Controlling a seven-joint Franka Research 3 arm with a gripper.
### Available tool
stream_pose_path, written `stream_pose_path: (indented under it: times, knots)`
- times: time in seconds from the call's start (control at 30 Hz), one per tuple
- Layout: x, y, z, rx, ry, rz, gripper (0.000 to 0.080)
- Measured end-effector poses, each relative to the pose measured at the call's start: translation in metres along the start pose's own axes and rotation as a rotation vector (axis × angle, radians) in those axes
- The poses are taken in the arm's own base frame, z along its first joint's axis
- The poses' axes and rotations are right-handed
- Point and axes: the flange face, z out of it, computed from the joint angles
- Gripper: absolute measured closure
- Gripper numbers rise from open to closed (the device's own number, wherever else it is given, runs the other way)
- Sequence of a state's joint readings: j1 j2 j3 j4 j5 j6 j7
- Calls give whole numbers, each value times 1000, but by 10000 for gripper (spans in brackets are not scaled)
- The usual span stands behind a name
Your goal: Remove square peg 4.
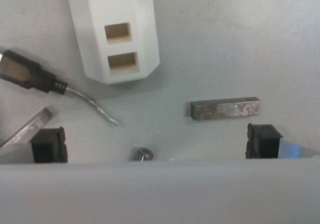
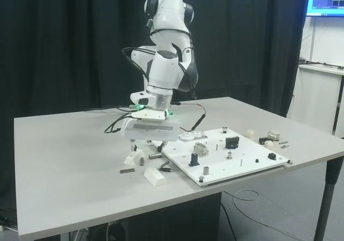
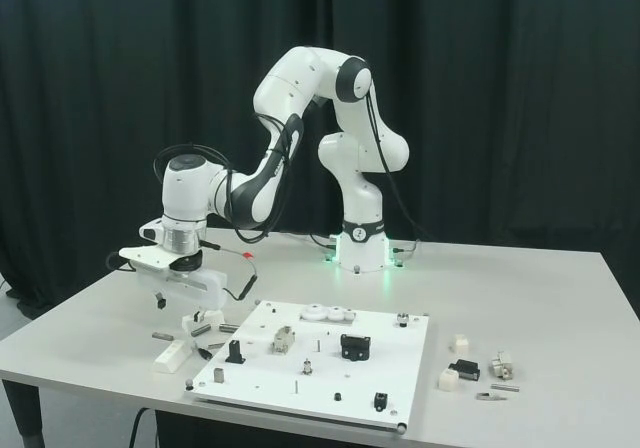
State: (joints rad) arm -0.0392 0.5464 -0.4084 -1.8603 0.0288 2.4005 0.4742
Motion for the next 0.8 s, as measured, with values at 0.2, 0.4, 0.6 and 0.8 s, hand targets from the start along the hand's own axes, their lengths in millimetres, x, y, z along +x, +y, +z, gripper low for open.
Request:
stream_pose_path:
  times: [0.2, 0.4, 0.6, 0.8]
  knots:
    - [1, -1, -1, 0, -2, 0, 3]
    - [1, -1, -3, -1, -3, 0, 3]
    - [2, -2, -3, 0, -3, -1, 3]
    - [2, -2, -4, 0, -3, -2, 3]
